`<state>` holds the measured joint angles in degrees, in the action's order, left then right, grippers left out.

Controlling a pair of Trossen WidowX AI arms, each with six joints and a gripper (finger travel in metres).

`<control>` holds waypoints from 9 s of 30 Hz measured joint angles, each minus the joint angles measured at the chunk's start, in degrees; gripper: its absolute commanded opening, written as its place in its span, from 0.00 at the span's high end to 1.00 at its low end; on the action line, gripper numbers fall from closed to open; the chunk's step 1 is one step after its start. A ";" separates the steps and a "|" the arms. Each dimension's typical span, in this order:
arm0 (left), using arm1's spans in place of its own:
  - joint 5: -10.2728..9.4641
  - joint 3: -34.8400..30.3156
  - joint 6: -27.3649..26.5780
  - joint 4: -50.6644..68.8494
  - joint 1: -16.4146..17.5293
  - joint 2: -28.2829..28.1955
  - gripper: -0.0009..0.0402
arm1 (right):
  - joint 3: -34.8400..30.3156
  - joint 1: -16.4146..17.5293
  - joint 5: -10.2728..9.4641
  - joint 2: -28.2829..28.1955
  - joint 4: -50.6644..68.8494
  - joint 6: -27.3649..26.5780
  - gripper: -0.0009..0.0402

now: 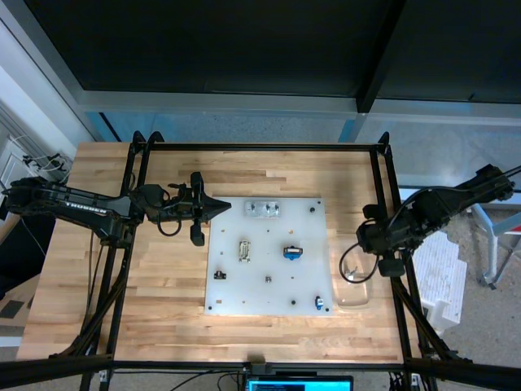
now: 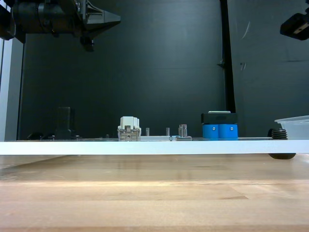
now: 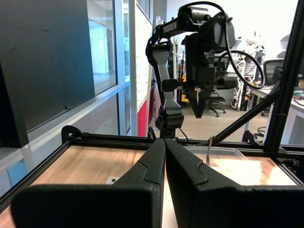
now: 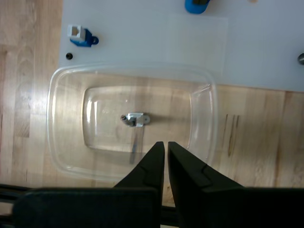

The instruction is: Pick the RJ45 connector and install on taskboard

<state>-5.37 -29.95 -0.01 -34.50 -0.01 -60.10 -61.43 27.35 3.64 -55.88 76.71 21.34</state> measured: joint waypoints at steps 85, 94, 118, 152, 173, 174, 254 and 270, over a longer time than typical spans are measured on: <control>0.00 0.00 0.00 0.00 0.00 0.00 0.98 | 25.14 11.91 4.94 -7.67 -29.24 12.98 0.44; 0.00 0.00 0.00 0.00 0.00 0.00 0.98 | 25.27 12.07 4.76 -7.67 -29.49 12.87 0.56; 0.00 0.02 0.00 0.00 0.00 0.00 0.98 | 24.39 12.35 3.82 -7.61 -28.41 12.66 0.97; 0.00 0.02 0.00 -0.02 0.00 0.00 0.98 | 7.87 12.41 4.15 -11.04 -19.26 16.72 0.98; 0.00 0.00 0.00 -0.02 0.00 0.00 0.98 | -5.95 13.11 6.05 -31.01 -21.57 18.88 0.98; 0.00 0.02 0.00 0.00 0.00 0.00 0.98 | -6.38 13.16 6.05 -31.54 -21.64 18.91 0.98; 0.00 0.00 0.00 -0.02 0.00 0.00 0.98 | -4.85 13.84 7.08 -38.25 -28.85 18.16 0.98; 0.00 0.02 0.00 -0.02 0.00 0.00 0.98 | -3.72 13.77 6.84 -38.23 -30.12 18.16 0.98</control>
<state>-5.37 -29.93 -0.01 -34.52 -0.01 -60.10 -65.14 41.12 10.48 -94.11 46.59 39.51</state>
